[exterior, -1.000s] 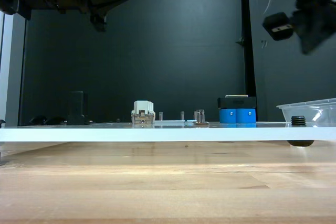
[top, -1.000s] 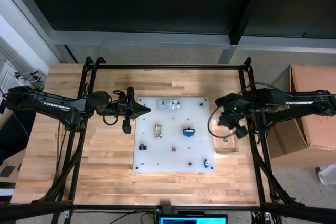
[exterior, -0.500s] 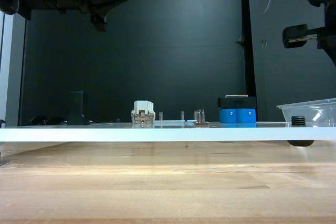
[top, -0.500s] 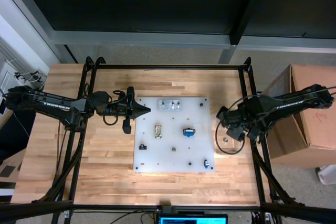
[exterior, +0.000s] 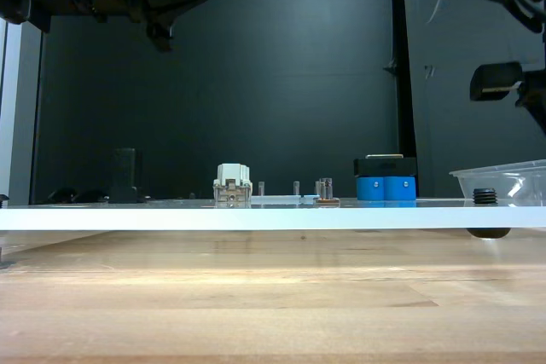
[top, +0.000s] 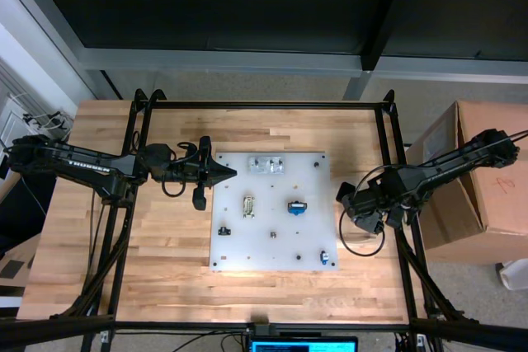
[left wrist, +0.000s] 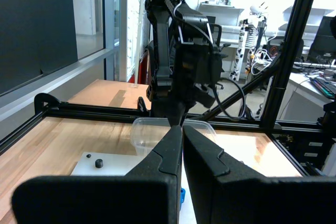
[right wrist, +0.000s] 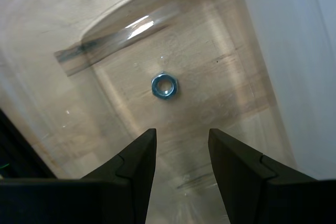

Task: Pick the M12 nut and place it on its threads and fasten

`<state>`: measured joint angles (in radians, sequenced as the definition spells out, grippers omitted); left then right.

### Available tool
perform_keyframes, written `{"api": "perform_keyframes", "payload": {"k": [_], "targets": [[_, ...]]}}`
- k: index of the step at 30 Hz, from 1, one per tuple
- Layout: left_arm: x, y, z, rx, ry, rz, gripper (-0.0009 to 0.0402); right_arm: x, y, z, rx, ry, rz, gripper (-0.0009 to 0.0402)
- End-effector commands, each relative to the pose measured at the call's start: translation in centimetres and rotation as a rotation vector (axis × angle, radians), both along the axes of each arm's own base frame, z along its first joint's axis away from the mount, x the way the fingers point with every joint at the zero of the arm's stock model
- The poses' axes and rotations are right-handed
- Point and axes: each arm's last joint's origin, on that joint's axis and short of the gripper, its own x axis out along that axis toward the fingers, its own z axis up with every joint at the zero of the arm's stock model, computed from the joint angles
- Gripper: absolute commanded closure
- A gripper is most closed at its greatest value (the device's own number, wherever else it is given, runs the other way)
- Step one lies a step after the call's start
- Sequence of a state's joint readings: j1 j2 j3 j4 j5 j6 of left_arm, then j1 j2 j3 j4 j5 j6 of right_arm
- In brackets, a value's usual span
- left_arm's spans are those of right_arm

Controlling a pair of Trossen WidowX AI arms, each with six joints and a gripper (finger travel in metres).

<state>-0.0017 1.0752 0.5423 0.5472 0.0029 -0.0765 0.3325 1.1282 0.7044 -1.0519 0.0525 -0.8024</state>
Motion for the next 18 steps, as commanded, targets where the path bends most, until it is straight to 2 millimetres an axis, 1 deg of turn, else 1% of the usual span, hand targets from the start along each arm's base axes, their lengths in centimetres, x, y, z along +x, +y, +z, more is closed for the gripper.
{"api": "perform_keyframes", "payload": {"k": [1, 10, 18], "targets": [[0.0, 0.0, 0.0, 0.000, -0.001, 0.000, 0.0393, 0.3, 0.4, -0.5, -0.001, 0.008, 0.005, 0.0252], [0.0, 0.0, 0.0, 0.000, -0.001, 0.000, 0.0393, 0.9, 1.0, -2.4, -0.014, 0.043, 0.024, 0.0251], [0.0, 0.0, 0.0, 0.000, 0.000, 0.000, 0.0393, 0.8, 1.3, -3.3, -0.013, 0.043, 0.025, 0.0251]]}}
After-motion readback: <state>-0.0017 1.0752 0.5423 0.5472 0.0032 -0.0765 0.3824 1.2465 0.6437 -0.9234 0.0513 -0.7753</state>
